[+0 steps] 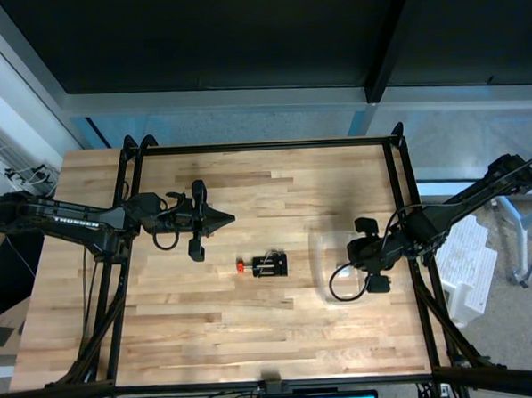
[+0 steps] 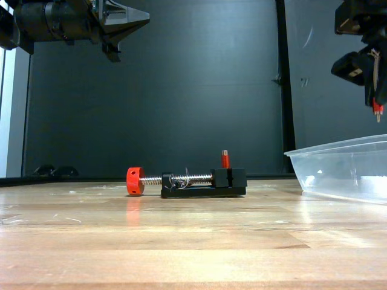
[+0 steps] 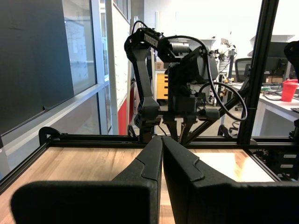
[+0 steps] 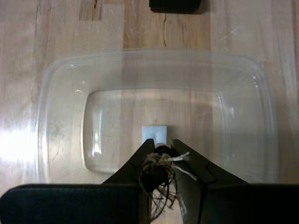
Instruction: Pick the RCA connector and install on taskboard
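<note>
Right gripper (image 4: pixel 162 141), nearest, pinches the tiny whitish-grey RCA connector (image 4: pixel 155 134), frayed strands trailing, raised above the clear rounded plastic tray (image 4: pixel 42 116). Beyond it we see the small black blocky taskboard (image 2: pixel 202 181); we judge the pick done, with carrying and installing left. Farthest, the left gripper (image 3: pixel 161 139) hangs closed and empty, high over the wooden table (image 1: pixel 210 327).

Even overhead light leaves the counter (image 1: pixel 255 333) bright with faint shadows, though glare whitens it beside the clear tray (image 4: pixel 149 52) in the right wrist view, where the right hand (image 4: pixel 161 141), clamped on the RCA connector (image 4: pixel 154 132) over that tray, looks soft and dark. The left hand (image 2: pixel 145 21), pinched together high over the counter's left side, is a black silhouette in the low view, whose foreground blurs.
</note>
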Available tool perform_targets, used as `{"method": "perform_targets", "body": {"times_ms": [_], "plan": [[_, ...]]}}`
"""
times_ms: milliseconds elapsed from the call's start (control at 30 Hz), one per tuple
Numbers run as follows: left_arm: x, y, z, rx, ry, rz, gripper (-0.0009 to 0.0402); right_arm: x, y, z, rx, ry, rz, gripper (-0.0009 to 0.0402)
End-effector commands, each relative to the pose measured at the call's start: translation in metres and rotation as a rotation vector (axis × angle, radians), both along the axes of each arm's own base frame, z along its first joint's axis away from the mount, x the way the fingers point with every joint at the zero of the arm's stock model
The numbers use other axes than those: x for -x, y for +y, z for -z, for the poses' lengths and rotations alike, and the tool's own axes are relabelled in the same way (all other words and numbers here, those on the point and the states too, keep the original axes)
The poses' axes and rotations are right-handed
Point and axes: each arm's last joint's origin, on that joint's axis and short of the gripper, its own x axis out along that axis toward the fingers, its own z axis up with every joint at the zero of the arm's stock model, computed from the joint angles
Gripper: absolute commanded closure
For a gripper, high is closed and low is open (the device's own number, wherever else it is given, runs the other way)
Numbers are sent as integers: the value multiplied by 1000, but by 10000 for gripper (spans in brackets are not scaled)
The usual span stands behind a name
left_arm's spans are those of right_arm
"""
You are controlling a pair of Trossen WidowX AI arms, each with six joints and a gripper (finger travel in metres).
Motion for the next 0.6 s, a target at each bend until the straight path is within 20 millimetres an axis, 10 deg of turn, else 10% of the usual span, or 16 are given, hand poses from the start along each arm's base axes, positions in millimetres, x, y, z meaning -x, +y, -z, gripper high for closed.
{"method": "perform_targets", "body": {"times_ms": [33, 600], "plan": [[0, 0, 0, 0, 0, 0, 393, -1, 0, -6, -4, -7, 0, 392], [0, 0, 0, 0, 0, 0, 393, -11, -2, -4, -2, -28, 4, 392]]}}
